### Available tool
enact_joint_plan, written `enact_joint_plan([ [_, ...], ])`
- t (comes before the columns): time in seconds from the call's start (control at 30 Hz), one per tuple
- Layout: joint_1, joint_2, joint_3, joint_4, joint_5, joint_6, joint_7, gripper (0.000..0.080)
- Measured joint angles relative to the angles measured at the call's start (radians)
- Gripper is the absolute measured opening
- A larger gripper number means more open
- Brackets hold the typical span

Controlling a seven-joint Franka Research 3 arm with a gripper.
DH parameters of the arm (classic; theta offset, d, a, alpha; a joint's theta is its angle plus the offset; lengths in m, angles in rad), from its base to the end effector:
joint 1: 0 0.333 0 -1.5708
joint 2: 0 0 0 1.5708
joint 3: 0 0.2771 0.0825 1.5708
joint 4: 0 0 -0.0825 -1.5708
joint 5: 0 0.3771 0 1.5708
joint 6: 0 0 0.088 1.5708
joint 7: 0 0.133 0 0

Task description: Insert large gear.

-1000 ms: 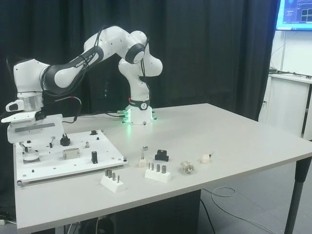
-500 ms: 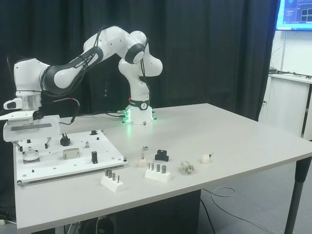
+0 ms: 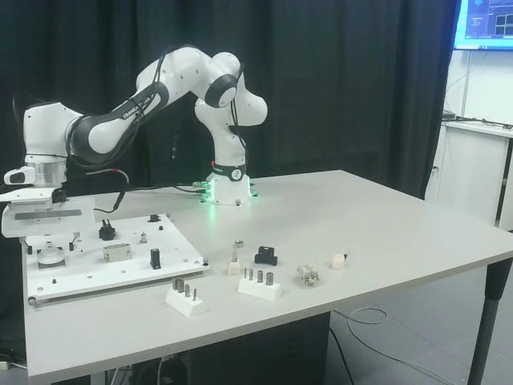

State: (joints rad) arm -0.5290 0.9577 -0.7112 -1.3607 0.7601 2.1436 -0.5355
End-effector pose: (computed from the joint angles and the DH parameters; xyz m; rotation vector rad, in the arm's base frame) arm 0.3563 -0.6131 0.1885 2.8470 -1.3152 0.1724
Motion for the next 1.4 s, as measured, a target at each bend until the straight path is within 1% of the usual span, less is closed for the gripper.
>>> enact_joint_plan([
  [0.3, -0.014, 0.008, 0.014, 0.000, 0.001, 0.014, 0.000, 0.0800],
  [0.67, -0.019, 0.012, 0.015, 0.000, 0.003, 0.015, 0.000, 0.0800],
  [1.37, -0.022, 0.021, 0.018, 0.002, 0.025, 0.015, 0.001, 0.0800],
  [1.4, -0.021, 0.021, 0.018, 0.002, 0.026, 0.014, 0.002, 0.0663],
])
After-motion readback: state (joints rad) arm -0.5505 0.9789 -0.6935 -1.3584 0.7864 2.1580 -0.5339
